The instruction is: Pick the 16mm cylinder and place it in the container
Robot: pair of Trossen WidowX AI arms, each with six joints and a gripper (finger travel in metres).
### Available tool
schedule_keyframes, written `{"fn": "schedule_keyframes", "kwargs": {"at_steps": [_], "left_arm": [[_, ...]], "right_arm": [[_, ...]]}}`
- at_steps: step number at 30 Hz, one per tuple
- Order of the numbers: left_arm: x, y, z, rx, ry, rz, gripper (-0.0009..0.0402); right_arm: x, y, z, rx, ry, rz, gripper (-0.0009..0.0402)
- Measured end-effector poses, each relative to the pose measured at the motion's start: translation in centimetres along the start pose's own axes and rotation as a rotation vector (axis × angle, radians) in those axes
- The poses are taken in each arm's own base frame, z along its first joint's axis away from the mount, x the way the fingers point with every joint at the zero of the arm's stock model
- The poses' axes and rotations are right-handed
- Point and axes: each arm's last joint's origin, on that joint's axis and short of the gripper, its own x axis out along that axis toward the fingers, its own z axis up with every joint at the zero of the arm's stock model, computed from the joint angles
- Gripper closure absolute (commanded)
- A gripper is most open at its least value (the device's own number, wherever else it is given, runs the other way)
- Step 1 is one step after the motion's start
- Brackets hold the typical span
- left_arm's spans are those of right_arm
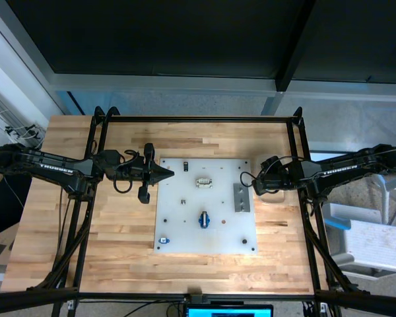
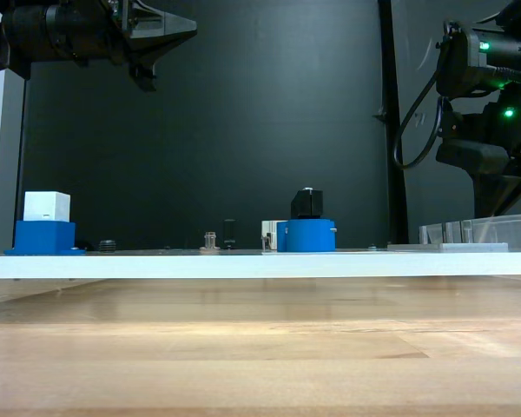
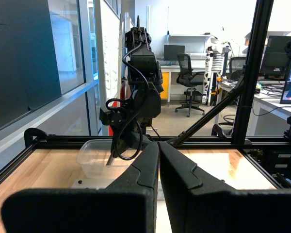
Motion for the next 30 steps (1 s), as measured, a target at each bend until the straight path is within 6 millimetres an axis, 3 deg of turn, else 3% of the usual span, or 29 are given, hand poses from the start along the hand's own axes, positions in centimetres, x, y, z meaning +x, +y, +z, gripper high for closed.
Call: {"fn": "schedule_keyframes", "kwargs": {"at_steps": [16,22,30], "left_arm": [[0.0,0.0,0.0,0.000,-0.001,0.000,0.0393],[0.0,0.0,0.0,0.000,-0.001,0.000,0.0393],[0.0,0.0,0.0,0.000,-0.001,0.000,0.0393]], "right_arm": [[0.0,0.1,-0.1,-0.024,-0.001,0.005,0.0198],[0.0,0.1,-0.2,-0.025,0.055,0.030,0.0180],[-1.4,0.4,0.4,-0.027,0.125,0.053,0.0190]]}}
